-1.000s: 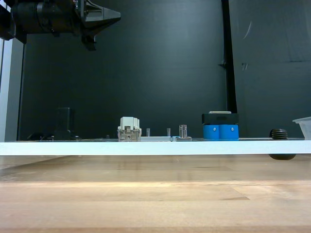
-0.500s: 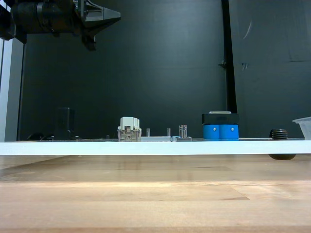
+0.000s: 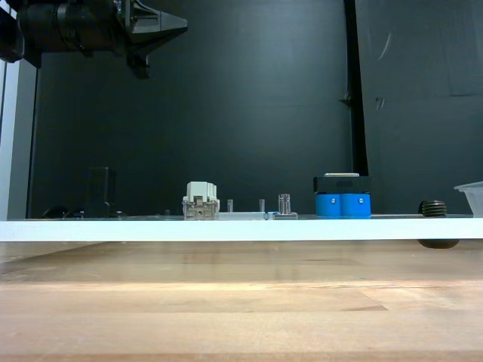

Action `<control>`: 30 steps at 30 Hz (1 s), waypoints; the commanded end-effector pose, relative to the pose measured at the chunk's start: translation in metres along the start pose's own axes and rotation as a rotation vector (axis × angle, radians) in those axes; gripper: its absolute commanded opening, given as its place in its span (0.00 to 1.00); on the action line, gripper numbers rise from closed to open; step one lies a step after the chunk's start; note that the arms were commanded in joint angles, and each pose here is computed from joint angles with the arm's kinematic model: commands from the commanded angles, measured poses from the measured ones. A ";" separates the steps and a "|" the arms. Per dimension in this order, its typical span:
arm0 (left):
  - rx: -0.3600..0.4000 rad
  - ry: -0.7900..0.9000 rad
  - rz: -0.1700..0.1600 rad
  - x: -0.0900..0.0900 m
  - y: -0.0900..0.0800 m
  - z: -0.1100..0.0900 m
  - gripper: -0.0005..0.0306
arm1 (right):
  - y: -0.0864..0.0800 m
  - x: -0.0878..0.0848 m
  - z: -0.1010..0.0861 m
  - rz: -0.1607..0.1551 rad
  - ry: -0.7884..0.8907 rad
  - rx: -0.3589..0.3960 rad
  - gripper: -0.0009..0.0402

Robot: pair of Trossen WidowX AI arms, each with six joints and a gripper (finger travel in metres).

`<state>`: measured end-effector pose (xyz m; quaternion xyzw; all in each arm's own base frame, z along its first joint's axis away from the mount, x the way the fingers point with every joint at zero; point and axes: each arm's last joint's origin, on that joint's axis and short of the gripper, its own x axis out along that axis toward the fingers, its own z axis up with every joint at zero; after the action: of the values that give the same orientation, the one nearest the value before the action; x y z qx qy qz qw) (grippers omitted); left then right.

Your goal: Pick the RJ45 connector and install on taskboard

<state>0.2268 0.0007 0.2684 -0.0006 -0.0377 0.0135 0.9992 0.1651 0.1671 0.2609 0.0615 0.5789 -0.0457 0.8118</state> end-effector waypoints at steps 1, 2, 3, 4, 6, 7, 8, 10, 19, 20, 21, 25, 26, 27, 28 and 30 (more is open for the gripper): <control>0.000 -0.001 0.000 0.000 0.000 0.000 0.02 | 0.008 0.003 0.008 -0.001 -0.007 -0.010 0.02; 0.000 -0.001 0.000 0.000 0.000 0.000 0.02 | 0.010 0.004 0.010 -0.004 -0.006 -0.012 0.02; 0.000 -0.001 0.000 0.000 0.000 0.000 0.02 | 0.012 0.006 0.013 -0.006 -0.005 -0.016 0.02; 0.000 -0.001 0.000 0.000 0.000 0.000 0.02 | 0.015 0.007 0.015 -0.006 -0.007 -0.020 0.02; 0.000 -0.001 0.000 0.000 0.000 0.000 0.02 | 0.020 0.011 0.022 -0.002 -0.014 -0.022 0.02; 0.000 -0.001 0.000 0.000 0.000 0.000 0.02 | 0.022 0.012 0.026 0.000 -0.016 -0.028 0.02; 0.000 -0.001 0.000 0.000 0.000 0.000 0.02 | 0.025 0.014 0.029 -0.002 -0.019 -0.030 0.02; 0.000 -0.001 0.000 0.000 0.000 0.000 0.02 | 0.028 0.017 0.034 -0.009 -0.018 -0.040 0.02; 0.000 -0.001 0.000 0.000 0.000 0.000 0.02 | 0.045 0.030 0.046 -0.015 -0.017 -0.073 0.02; 0.000 -0.001 0.000 0.000 0.000 0.000 0.02 | 0.046 0.031 0.047 -0.016 -0.015 -0.078 0.02; 0.000 -0.001 0.000 0.000 0.000 0.000 0.02 | 0.048 0.033 0.047 -0.016 -0.015 -0.081 0.02; 0.000 -0.001 0.000 0.000 0.000 0.000 0.02 | 0.050 0.040 0.049 -0.017 -0.015 -0.091 0.02; 0.000 -0.001 0.000 0.000 0.000 0.000 0.02 | 0.050 0.041 0.050 -0.017 -0.011 -0.090 0.02; 0.000 -0.001 0.000 0.000 0.000 0.000 0.02 | 0.050 0.041 0.050 -0.014 -0.009 -0.091 0.02; 0.000 -0.001 0.000 0.000 0.000 0.000 0.02 | 0.050 0.041 0.051 -0.014 -0.010 -0.091 0.02; 0.000 -0.001 0.000 0.000 0.000 0.000 0.02 | 0.049 0.042 0.052 -0.014 -0.012 -0.099 0.02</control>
<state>0.2268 0.0007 0.2686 -0.0006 -0.0382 0.0133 0.9992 0.2339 0.2083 0.2406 0.0192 0.5753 -0.0254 0.8173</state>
